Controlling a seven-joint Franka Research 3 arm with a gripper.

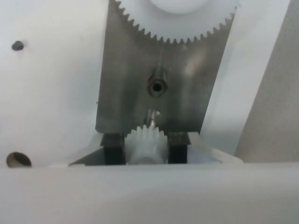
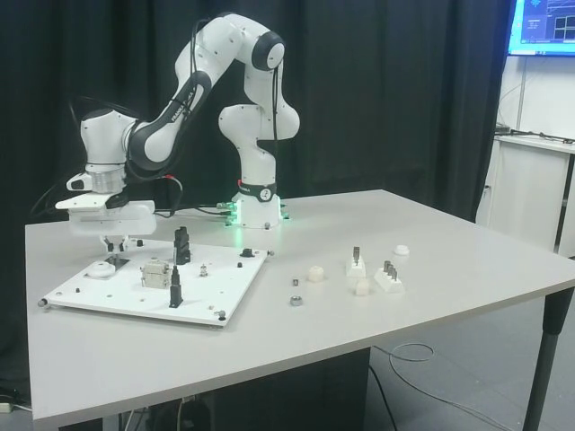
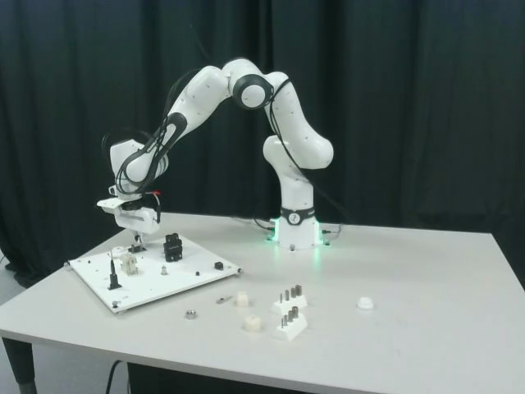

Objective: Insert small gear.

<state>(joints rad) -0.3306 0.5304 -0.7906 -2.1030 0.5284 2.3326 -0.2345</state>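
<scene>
Holding the small gear (image 1: 146,143) between its two black fingers (image 1: 112,148), the gripper (image 1: 145,149) hung over the grey metal plate (image 1: 126,88) on the white board (image 2: 153,289). Wrist view showed the large gear (image 1: 175,21) already seated on that plate, teeth clear of the small one. A short steel shaft (image 1: 157,83) stood bare between them, just beyond the held gear. Judged: pick-up done, carry nearly done; lining up over the shaft, lowering and meshing still remained.
</scene>
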